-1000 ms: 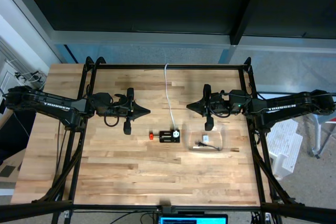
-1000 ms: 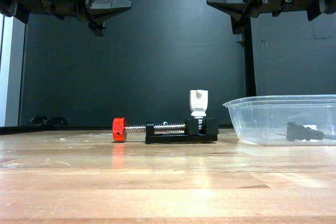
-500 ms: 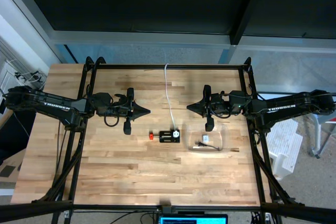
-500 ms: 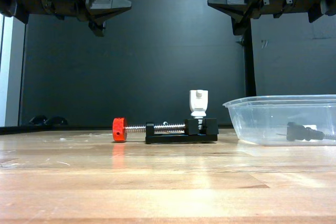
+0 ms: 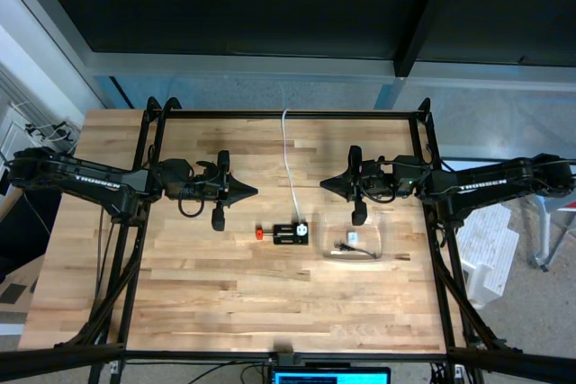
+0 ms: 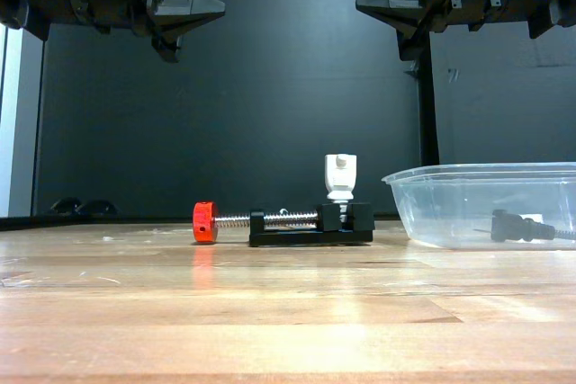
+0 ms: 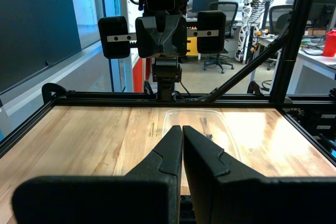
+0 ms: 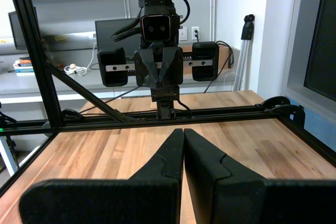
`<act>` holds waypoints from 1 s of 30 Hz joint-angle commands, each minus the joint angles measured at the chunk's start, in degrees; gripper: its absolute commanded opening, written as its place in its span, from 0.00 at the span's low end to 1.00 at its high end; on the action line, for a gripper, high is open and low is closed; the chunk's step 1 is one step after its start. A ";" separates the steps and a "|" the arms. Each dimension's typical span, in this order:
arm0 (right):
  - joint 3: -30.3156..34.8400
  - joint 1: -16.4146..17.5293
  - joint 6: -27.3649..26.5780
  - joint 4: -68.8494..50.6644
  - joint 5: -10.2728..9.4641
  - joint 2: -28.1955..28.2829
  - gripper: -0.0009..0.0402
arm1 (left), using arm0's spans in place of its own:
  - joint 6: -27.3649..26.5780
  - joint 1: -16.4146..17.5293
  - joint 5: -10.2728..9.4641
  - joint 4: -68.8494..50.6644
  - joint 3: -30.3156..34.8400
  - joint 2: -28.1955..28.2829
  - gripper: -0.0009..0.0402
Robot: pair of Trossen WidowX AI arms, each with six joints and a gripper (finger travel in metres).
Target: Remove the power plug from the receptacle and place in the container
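The power plug [image 5: 342,245], a small dark piece, lies inside the container [image 5: 383,242], a shallow clear tray right of the receptacle; it also shows through the container's wall [image 6: 450,209] as the plug [image 6: 513,225]. The receptacle [image 5: 290,233] is a black block with an orange-red knob [image 6: 204,222] and an upright white socket [image 6: 340,175]. My left gripper [image 5: 255,191] hovers high, left of and behind the block, shut and empty [image 7: 182,129]. My right gripper [image 5: 323,184] hovers high behind the container, shut and empty [image 8: 183,131].
A white cable [image 5: 288,159] runs from the receptacle to the table's far edge. A black metal frame [image 5: 288,115] borders the wooden table. The two arms face each other at the same height, well above the board.
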 commanded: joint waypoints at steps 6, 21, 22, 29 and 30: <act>-0.52 0.04 0.04 0.15 0.09 0.02 0.02 | 0.02 0.02 0.02 0.02 0.02 0.00 0.02; -1.64 0.04 0.04 1.55 0.04 0.02 0.02 | 0.02 0.02 0.02 0.02 0.02 0.00 0.02; -1.64 0.04 0.07 1.49 0.04 0.02 0.02 | 0.02 0.00 0.02 0.02 0.02 0.00 0.02; -1.64 0.04 0.07 1.55 0.07 0.02 0.02 | 0.02 0.00 0.02 0.02 0.02 0.00 0.02; -1.64 0.04 0.04 1.55 0.07 0.02 0.02 | 0.02 0.02 0.02 0.02 0.02 0.00 0.02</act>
